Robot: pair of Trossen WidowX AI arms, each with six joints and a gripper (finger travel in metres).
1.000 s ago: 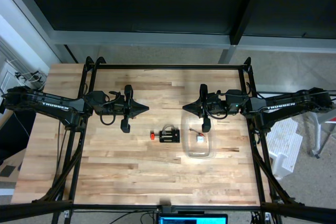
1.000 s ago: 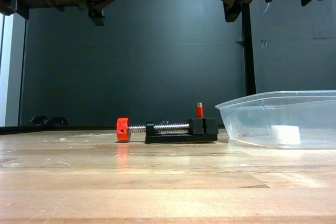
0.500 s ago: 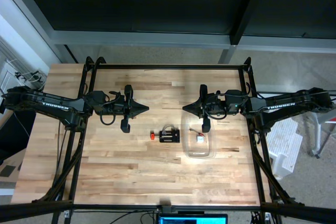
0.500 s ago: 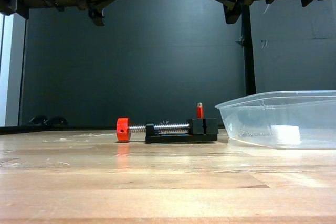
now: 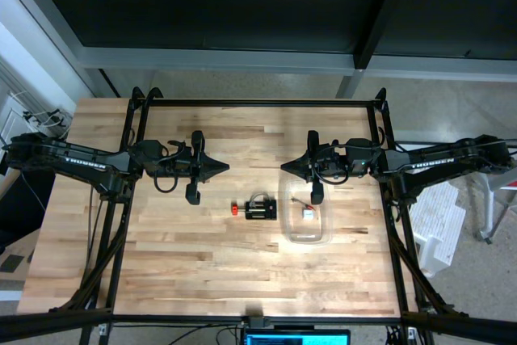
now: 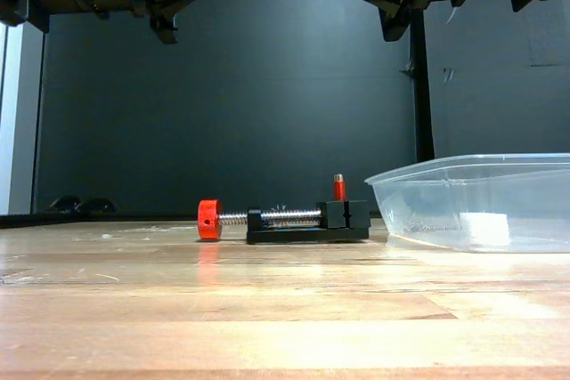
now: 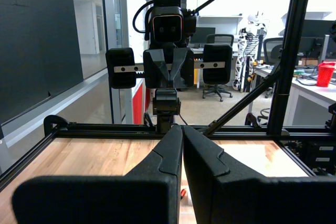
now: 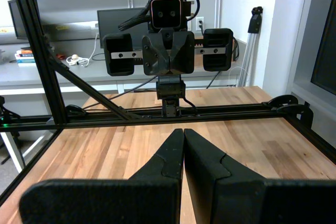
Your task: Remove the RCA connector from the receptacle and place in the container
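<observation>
left gripper [image 5: 224, 167]: fingers pressed together, nothing held; high above the table, up and to the left of the receptacle [image 5: 260, 209], tip pointing inward; in the left wrist view [image 7: 182, 128] only a thin seam shows between the fingers
right gripper [image 5: 284, 167]: fingers together, nothing held; same height, up and to the right of the receptacle, tip facing the left one with a gap between them; thin seam again in the right wrist view [image 8: 184, 131]
RCA connector [image 5: 300, 199]: out of the receptacle, lying flat inside the container [image 5: 286, 224], to the right of the receptacle; shows as a thin dark sliver with a faint pale glint, too small to make out more
container: clear shallow tray with rounded corners, just beside the receptacle's right end; low view [image 6: 419, 206] cannot settle whether they touch
white cube [image 5: 308, 214]: in the container, close to the RCA connector, on the side nearer the camera
receptacle: small black block flat on the wooden table [image 5: 186, 256], threaded silvery screw along it [image 6: 307, 220]
orange-red knob [image 6: 208, 219]: at the receptacle's left end, on the screw
red post [image 6: 338, 188]: stands upright on the receptacle's right part, silvery tip
</observation>
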